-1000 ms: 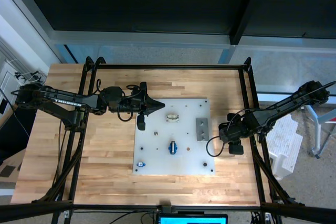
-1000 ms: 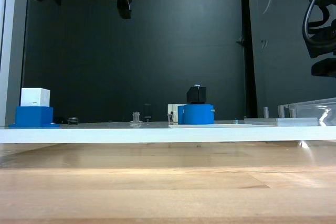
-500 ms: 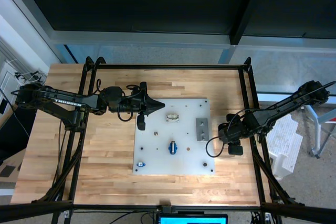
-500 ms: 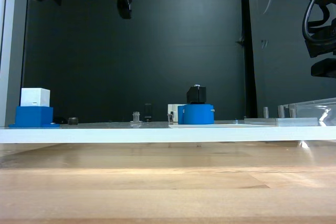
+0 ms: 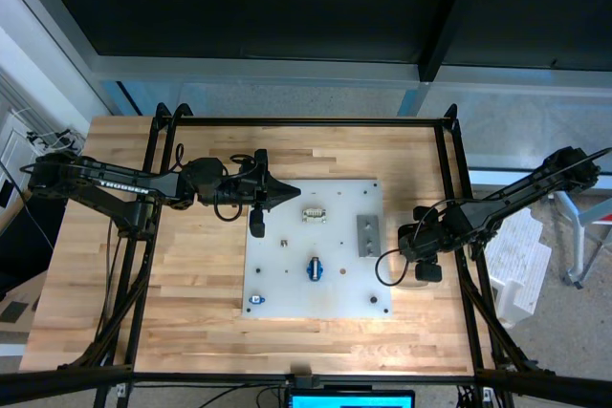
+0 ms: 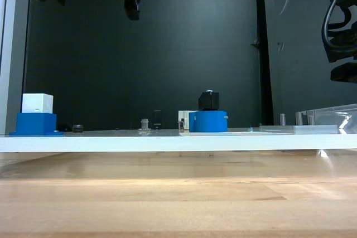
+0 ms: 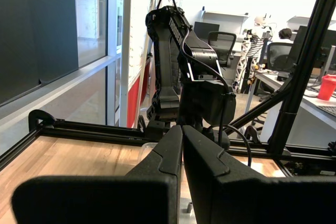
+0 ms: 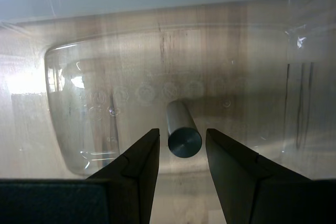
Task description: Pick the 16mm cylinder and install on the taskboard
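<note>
right tool, apart, straddles the 16mm cylinder in a tray beside the taskboard; left tool, together, hovers over its far-left edge.

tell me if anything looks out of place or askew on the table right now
Nothing stands out. The small grey metal cylinder lies on its side in the clear plastic tray, with the open right gripper poised over it. The shut left gripper hangs high above the far-left part of the flat white taskboard.
</note>
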Robot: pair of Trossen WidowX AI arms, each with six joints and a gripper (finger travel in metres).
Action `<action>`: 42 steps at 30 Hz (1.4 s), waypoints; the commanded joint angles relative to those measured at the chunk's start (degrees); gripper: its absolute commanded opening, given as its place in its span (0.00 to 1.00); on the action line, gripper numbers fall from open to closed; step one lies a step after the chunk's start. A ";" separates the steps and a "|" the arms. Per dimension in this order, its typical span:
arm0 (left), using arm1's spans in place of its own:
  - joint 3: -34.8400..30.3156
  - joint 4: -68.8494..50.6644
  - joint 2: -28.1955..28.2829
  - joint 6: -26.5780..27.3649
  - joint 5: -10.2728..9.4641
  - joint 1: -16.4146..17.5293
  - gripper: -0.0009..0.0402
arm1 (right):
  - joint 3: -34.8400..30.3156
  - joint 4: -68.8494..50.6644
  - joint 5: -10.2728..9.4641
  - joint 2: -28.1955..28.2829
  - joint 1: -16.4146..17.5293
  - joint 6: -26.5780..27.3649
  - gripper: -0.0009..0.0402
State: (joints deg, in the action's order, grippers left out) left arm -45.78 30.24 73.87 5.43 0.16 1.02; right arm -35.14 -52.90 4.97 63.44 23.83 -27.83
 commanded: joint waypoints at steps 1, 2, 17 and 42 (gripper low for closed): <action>-0.02 0.00 0.00 0.00 0.00 0.00 0.02 | -0.02 0.07 -0.02 0.00 0.07 -0.07 0.32; -0.02 0.00 0.00 0.00 0.00 0.00 0.02 | -0.02 0.04 -0.04 0.00 0.07 -0.04 0.32; -0.02 0.00 0.00 0.00 0.00 0.02 0.02 | -0.02 -0.48 -0.04 0.00 0.22 -0.24 0.27; -0.02 0.00 0.00 0.00 0.00 0.00 0.02 | -0.02 -0.37 -0.04 0.00 0.59 -0.24 0.02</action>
State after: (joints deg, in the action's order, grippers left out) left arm -45.80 30.24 73.87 5.43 0.14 1.02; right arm -35.14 -53.30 4.95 63.44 24.43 -28.01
